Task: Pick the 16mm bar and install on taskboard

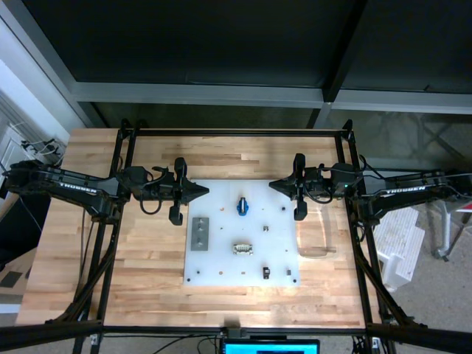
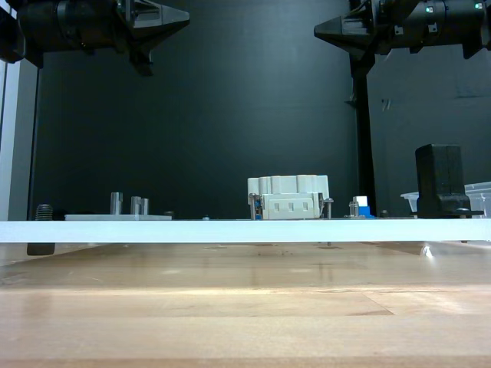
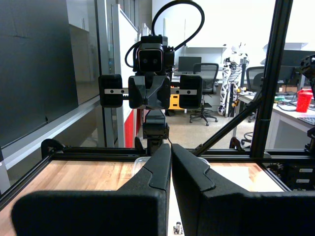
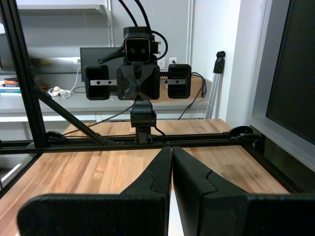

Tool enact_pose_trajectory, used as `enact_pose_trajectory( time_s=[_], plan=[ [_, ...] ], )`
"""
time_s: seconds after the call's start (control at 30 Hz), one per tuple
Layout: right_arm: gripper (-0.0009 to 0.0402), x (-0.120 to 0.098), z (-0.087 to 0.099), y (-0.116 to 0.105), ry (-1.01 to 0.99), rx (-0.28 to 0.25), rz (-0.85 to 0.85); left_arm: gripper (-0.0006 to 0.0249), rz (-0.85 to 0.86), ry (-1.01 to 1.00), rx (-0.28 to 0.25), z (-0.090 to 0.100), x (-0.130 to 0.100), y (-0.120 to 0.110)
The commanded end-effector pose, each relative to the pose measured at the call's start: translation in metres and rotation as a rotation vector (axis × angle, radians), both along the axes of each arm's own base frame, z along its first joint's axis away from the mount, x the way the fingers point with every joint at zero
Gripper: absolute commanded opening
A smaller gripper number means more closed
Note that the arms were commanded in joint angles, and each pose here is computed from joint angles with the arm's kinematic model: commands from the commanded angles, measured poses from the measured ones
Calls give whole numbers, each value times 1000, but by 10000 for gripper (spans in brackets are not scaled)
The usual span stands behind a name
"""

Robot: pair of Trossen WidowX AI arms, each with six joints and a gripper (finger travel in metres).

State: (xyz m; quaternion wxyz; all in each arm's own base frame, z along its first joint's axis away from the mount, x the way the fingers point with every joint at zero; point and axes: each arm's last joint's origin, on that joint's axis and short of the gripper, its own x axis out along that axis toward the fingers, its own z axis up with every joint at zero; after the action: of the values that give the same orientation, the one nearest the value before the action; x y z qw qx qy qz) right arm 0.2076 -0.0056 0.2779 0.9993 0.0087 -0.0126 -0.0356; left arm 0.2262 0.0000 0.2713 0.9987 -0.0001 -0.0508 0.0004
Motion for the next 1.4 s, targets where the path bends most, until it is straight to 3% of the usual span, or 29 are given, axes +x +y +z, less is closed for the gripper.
enact_pose_trajectory(
  time_s=[0.03,1.4],
  plan=[
    [0,0,0,0,0,0,0,0,0,0,0,0,0,0],
    [0,0,-2,0,17,1,0,0,0,0,0,0,0,0]
  ],
)
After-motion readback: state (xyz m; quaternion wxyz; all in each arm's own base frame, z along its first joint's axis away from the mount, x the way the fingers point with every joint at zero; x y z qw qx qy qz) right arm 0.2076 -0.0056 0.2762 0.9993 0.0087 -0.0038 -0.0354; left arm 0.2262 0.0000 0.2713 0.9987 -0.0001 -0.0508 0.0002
